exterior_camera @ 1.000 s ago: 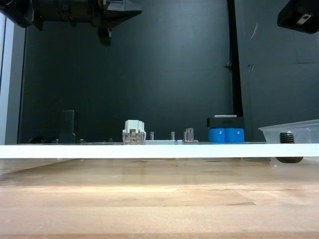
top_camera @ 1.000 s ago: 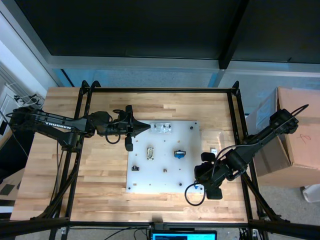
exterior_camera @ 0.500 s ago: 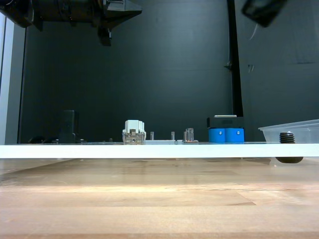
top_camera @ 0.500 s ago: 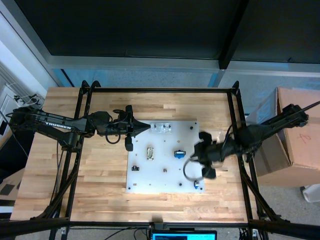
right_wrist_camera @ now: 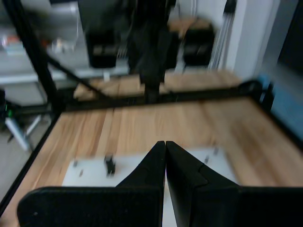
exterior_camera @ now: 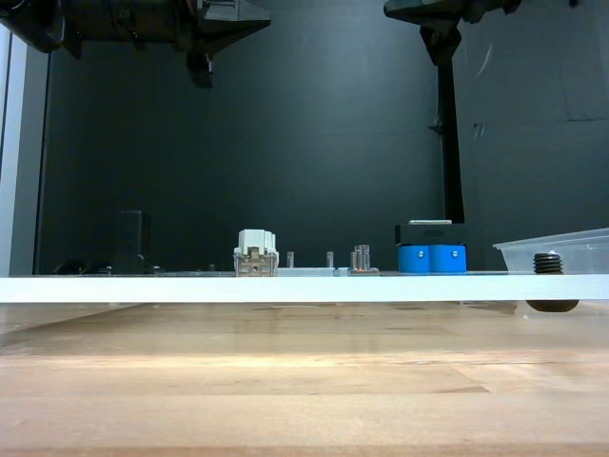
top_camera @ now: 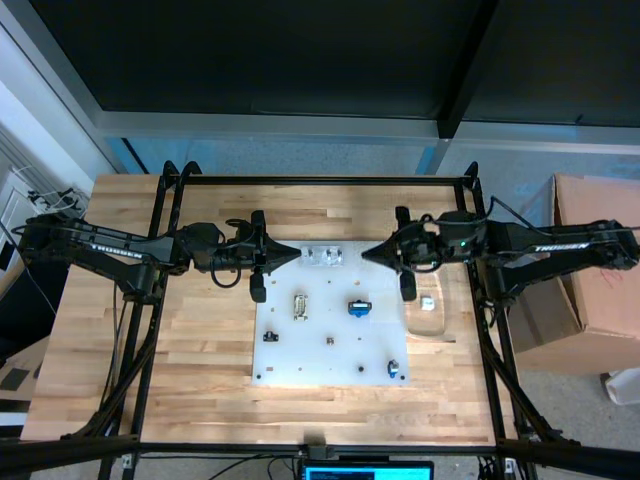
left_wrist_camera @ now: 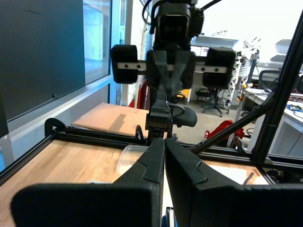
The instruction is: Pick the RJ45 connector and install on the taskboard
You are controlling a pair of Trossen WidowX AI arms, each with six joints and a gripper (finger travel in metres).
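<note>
On the board's near right corner: a small blue piece, which I take to be the RJ45 connector (top_camera: 395,370), sits on the white taskboard (top_camera: 300,345). I cannot tell whether it is fully down in its seat.
Right claw: the right claw (top_camera: 364,256) hangs high over the board's far right part and points inward. Its fingers are pressed together with nothing between them.
Left claw: the left claw (top_camera: 296,256) hangs high over the far left part, also pinched together and empty. The two tips face each other with a gap between them.
Bearing: from the right claw, the connector lies toward the near edge, a little outward to the right, and well below.
Nearer arm: the right one, by my judgement. The left would have to reach across the whole board.
Long axis: too small for me to call.
Beside the board: a white bit (top_camera: 427,302) lies in a clear tray (top_camera: 428,328) on the desk (top_camera: 200,400), just off the board's right edge.
</note>
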